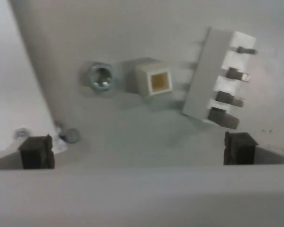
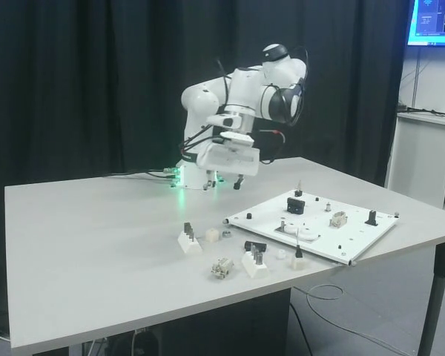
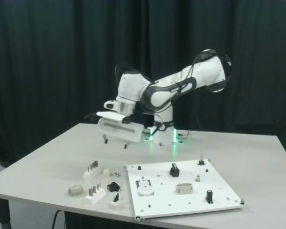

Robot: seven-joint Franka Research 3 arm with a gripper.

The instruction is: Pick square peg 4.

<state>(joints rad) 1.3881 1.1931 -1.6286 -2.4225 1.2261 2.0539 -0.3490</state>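
Inspection, pick not yet begun.

1. End effector (image 1: 138,149): jaws spread wide and nothing held. The wrist view shows both black fingertips (image 1: 36,151) well apart with bare worktop (image 1: 132,28) between them. In the first room view the end effector (image 2: 222,182) hangs well above the worktop.

2. Target: a white rack (image 1: 201,80) carries four dark pegs (image 1: 229,98) in a row. It lies on the worktop at 7 o'clock from the end effector in the first room view (image 2: 189,239). No marking shows which of the four counts as number 4.

3. Neighbours: a white cube (image 1: 153,80) with a square socket sits just beside the rack at its 3 o'clock in the first room view. A metal nut (image 1: 102,77) lies beyond the cube on the same line. A second rack (image 2: 255,261) stands at 4 o'clock, near the white board (image 2: 356,233).

4. Risks, as judged:
- Wrong peg taken. The pegs stand close together and look alike, so a small lateral error would put the jaws on a neighbour.
- Two pegs caught at once, if the jaws close along the row rather than across it.
- Rack struck or dragged. It appears loose on the worktop, and a descending fingertip landing on its body would shift or tip it.
- Cube nudged by the outer finger, being so near the rack.
- Rack lifted with the peg if the fit is tight
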